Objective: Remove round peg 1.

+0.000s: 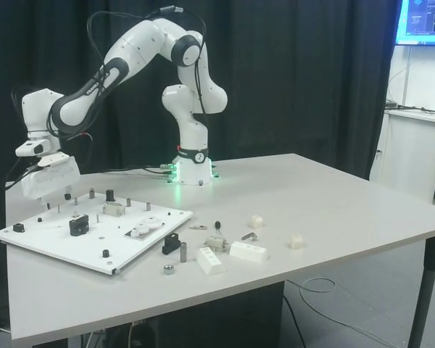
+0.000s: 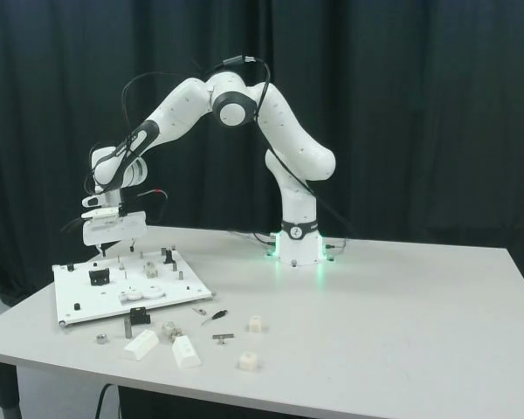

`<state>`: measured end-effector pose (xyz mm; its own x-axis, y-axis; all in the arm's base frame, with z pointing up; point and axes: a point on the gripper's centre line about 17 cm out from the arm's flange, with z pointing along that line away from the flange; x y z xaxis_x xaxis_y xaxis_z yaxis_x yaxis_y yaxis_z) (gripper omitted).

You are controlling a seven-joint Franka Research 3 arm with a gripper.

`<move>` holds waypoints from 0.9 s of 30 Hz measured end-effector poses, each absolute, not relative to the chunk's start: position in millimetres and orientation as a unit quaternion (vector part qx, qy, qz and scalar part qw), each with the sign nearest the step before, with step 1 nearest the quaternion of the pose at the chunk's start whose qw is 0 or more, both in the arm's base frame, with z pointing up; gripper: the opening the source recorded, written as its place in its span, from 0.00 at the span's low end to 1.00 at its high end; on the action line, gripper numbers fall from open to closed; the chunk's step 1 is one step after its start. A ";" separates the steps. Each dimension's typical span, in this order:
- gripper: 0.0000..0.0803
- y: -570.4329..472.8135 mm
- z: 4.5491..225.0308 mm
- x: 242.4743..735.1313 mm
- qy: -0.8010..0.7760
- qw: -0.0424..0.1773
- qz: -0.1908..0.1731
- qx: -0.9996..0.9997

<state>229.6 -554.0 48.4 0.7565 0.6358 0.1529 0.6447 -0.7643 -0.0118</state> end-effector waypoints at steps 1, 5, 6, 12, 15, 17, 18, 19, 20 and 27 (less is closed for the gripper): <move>1.00 -553.8 48.1 229.9 -0.341 0.032 -0.071 -0.937; 1.00 -552.9 46.4 230.9 -0.340 0.032 -0.073 -0.937; 1.00 -552.8 45.9 231.3 -0.339 0.031 -0.073 -0.937; 1.00 -552.9 42.7 233.1 -0.336 0.030 -0.074 -0.938; 1.00 -553.4 40.7 233.2 -0.334 0.029 -0.074 -0.939; 1.00 -553.7 39.4 233.7 -0.332 0.028 -0.075 -0.940; 1.00 -553.9 38.8 234.0 -0.331 0.027 -0.075 -0.940; 1.00 -554.0 38.1 234.2 -0.331 0.027 -0.076 -0.940; 1.00 -554.2 37.5 234.2 -0.330 0.026 -0.076 -0.940; 1.00 -553.5 33.1 234.5 -0.330 0.027 -0.075 -0.940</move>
<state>234.5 -553.5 33.1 0.7705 0.6172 0.1594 0.6253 -0.7804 -0.0003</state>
